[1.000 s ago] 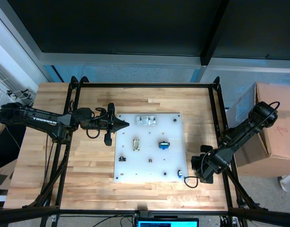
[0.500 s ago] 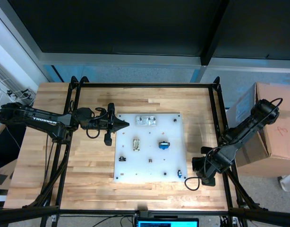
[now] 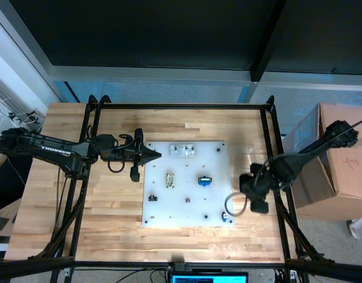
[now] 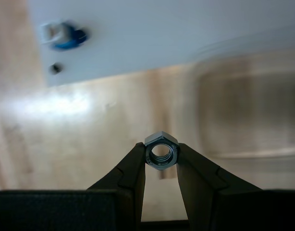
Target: Unfasten the M12 nut and place it in the container
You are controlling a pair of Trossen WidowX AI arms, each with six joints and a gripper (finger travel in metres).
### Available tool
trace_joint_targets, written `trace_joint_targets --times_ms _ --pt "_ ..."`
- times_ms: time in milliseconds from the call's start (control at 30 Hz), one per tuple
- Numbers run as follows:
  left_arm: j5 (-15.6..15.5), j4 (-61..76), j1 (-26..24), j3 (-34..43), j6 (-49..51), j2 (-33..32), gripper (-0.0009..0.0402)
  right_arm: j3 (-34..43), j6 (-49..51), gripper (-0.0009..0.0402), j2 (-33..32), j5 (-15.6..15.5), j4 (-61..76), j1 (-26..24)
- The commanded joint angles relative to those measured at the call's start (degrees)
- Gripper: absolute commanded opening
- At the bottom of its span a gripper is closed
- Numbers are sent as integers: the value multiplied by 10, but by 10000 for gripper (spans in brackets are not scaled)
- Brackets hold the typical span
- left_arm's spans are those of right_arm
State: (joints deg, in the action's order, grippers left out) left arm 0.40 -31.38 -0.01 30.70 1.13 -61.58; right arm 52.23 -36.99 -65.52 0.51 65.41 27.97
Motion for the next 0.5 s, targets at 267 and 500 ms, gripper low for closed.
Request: trace_joint_targets --times_ms 267,500 --pt "0 0 0 0 0 0 0 -19 143 16 16 30 27 -171" --pt "0 0 0 0 0 0 0 -68 185 35 16 30 20 -220"
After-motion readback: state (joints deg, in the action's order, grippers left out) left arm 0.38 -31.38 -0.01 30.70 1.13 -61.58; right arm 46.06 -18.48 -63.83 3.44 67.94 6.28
